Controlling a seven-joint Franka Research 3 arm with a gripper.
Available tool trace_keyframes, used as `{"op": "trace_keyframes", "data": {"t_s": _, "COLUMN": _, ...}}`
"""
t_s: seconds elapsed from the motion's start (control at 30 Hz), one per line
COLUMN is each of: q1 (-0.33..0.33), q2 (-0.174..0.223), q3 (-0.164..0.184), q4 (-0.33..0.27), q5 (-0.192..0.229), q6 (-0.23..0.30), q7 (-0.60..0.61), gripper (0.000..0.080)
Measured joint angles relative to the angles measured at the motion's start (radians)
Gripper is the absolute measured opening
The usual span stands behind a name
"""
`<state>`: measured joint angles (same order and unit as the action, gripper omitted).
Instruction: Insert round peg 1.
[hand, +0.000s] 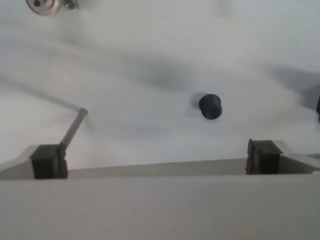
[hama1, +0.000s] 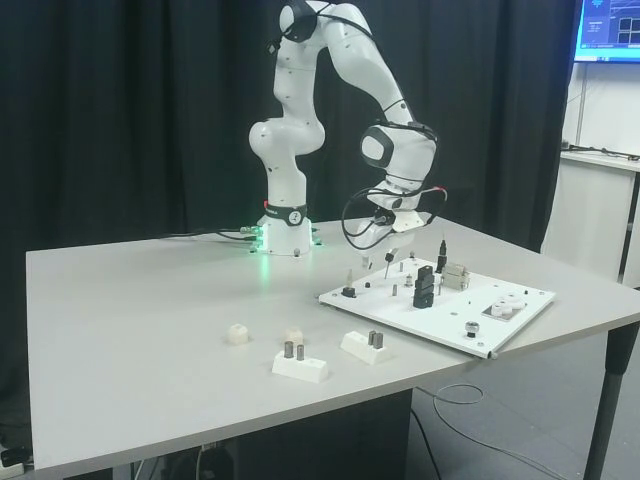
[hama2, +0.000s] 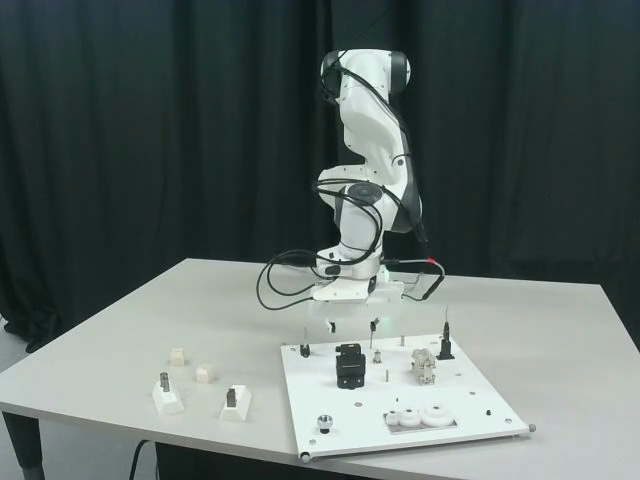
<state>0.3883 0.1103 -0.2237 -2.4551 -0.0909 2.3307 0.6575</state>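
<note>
A thin grey round peg (hand: 73, 128) slants out from beside one of my fingertips (hand: 48, 161); I cannot tell whether it touches that finger. My gripper (hand: 156, 159) is open, its fingers far apart with nothing between them. In the first room view the gripper (hama1: 390, 246) hovers over the far edge of the white board (hama1: 525, 318), and the peg (hama1: 388, 264) hangs tilted just under it. The second room view shows the gripper (hama2: 352, 322) above the board's (hama2: 480, 402) back edge. Below the gripper, a small black round knob (hand: 210, 106) sits on the board.
On the board stand a black block (hama1: 425, 286), a tall black-based pin (hama1: 441, 252), several short pins and two white gears (hama1: 506, 307). Two white peg holders (hama1: 301, 365) (hama1: 365, 345) and small cubes (hama1: 236, 333) lie on the grey table. A metal fitting (hand: 47, 5) is nearby.
</note>
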Motion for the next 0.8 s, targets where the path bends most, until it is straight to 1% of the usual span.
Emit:
{"op": "trace_keyframes", "data": {"t_s": 0.4, "q1": -0.002, "q2": 0.001, "q3": -0.002, "q4": -0.006, "q5": -0.002, "q6": -0.007, "q7": 0.000, "gripper": 0.0800}}
{"op": "trace_keyframes", "data": {"t_s": 0.8, "q1": -0.003, "q2": 0.011, "q3": -0.007, "q4": -0.009, "q5": -0.002, "q6": -0.006, "q7": 0.000, "gripper": 0.0800}}
